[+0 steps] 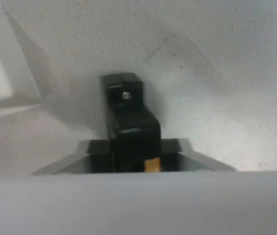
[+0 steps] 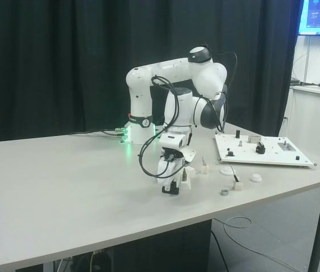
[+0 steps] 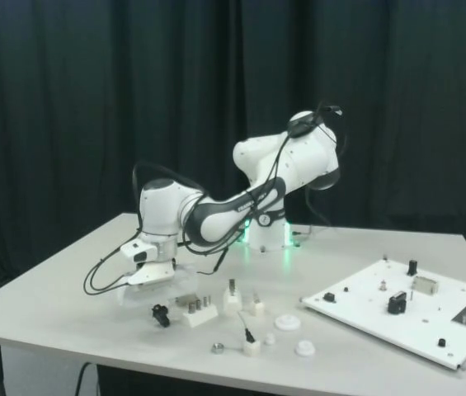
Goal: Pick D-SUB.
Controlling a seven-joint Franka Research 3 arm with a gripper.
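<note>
The white arm (image 2: 174, 68) bends forward and down from its base, wrist tilted, its gripper (image 2: 171, 187) low over the counter.

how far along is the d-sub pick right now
Done: the arm has reached the table and the pincer sits low over it. In hand: the wrist view shows the black D-SUB between the grey fingers, so the pincer looks closed on it. Left: the lift; in the room views the part looks at or just off the grey table, though contact cannot be judged.
</note>
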